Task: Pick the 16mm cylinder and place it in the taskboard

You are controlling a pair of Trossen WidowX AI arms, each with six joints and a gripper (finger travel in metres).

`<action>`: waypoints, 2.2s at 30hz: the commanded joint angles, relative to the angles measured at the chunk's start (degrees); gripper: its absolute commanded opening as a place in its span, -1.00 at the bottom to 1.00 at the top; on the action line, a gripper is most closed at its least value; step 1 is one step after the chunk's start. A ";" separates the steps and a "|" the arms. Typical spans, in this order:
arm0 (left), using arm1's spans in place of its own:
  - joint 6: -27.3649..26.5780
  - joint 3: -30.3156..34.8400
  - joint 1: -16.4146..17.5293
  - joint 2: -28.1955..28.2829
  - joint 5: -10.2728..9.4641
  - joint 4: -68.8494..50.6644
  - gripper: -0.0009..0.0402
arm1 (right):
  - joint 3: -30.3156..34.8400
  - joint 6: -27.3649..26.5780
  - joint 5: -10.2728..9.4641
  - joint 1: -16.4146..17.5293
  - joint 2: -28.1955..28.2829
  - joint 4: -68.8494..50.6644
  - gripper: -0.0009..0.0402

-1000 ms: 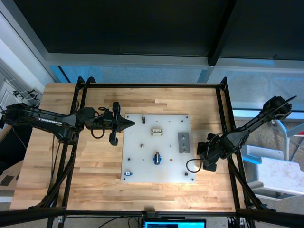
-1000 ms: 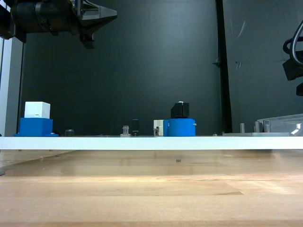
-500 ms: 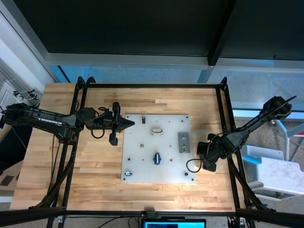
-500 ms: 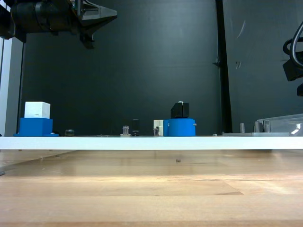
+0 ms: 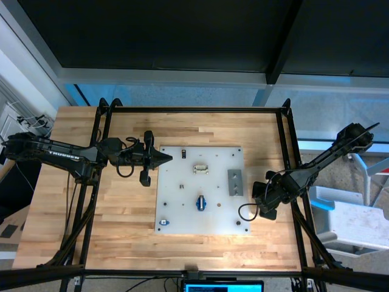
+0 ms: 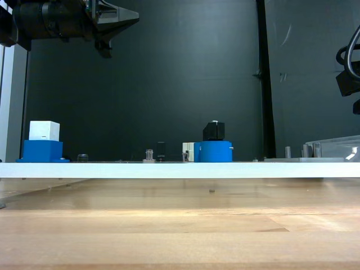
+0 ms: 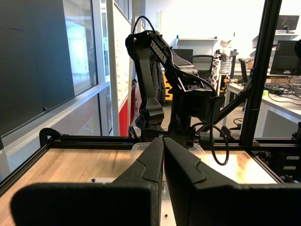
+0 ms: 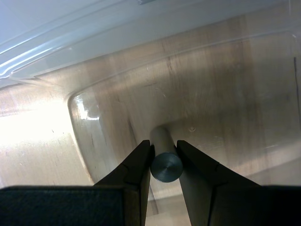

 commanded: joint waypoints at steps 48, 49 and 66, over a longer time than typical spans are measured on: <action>0.00 0.00 0.02 0.02 0.00 0.00 -0.96 | 17.27 -0.13 -0.04 0.15 -3.54 -19.65 -0.87; 0.02 0.00 0.00 0.02 0.00 0.00 -0.96 | 17.51 -0.13 -0.02 0.15 -3.54 -19.80 -0.87; 0.00 0.00 0.00 0.02 0.00 0.00 -0.96 | 17.73 -0.15 -0.02 0.17 -3.52 -20.33 -0.87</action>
